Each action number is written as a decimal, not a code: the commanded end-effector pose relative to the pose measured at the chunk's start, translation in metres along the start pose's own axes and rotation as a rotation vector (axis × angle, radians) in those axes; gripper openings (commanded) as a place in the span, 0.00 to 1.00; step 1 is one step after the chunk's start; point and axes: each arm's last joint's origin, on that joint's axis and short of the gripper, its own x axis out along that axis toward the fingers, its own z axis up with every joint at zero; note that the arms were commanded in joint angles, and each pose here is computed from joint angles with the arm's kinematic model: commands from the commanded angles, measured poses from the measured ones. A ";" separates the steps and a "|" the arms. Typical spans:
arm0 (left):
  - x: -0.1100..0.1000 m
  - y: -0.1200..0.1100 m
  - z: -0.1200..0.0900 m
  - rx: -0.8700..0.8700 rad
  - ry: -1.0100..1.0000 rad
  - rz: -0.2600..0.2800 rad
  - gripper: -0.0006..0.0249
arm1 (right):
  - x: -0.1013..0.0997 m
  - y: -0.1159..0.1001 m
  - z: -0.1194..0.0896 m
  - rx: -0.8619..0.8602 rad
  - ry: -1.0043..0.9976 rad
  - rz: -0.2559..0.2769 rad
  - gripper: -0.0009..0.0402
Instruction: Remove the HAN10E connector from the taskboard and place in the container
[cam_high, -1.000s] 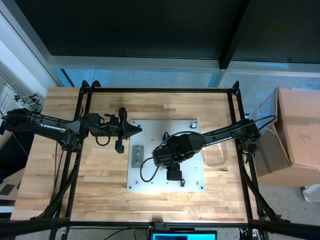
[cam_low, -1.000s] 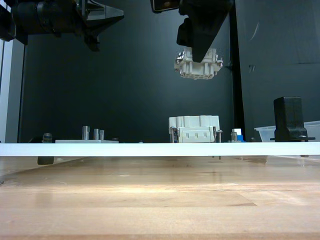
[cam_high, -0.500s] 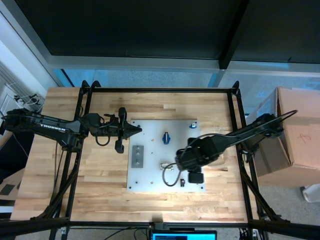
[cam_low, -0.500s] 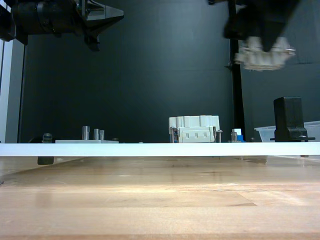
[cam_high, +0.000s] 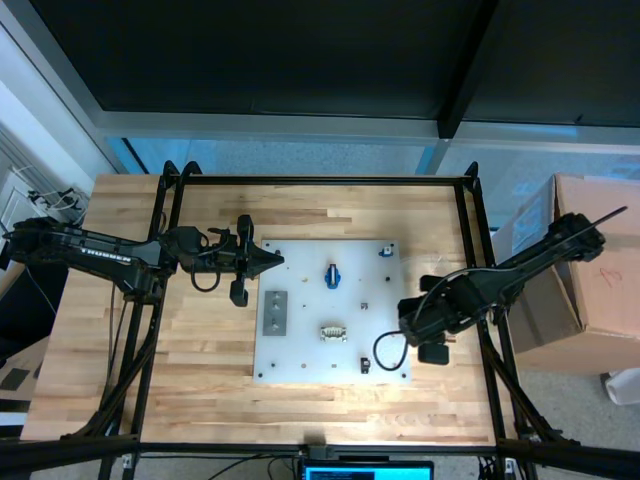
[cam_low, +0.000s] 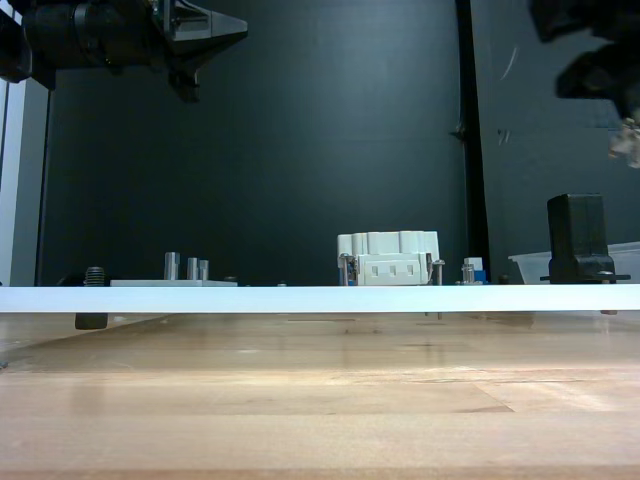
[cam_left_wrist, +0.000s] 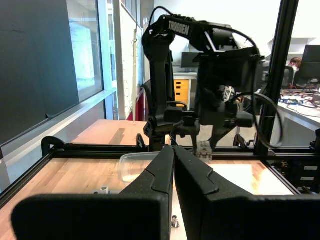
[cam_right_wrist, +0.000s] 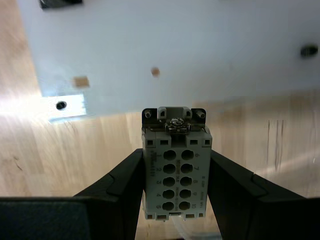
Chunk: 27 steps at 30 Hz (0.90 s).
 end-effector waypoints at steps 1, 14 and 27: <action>0.000 0.000 0.000 0.000 0.000 0.000 0.02 | 0.004 -0.003 -0.015 0.013 0.010 -0.004 0.04; 0.000 0.000 0.000 0.000 0.000 0.000 0.02 | 0.023 -0.002 -0.045 -0.018 0.053 -0.028 0.04; 0.000 0.000 0.000 0.000 0.000 0.000 0.03 | 0.032 0.000 -0.047 -0.023 0.045 -0.018 0.04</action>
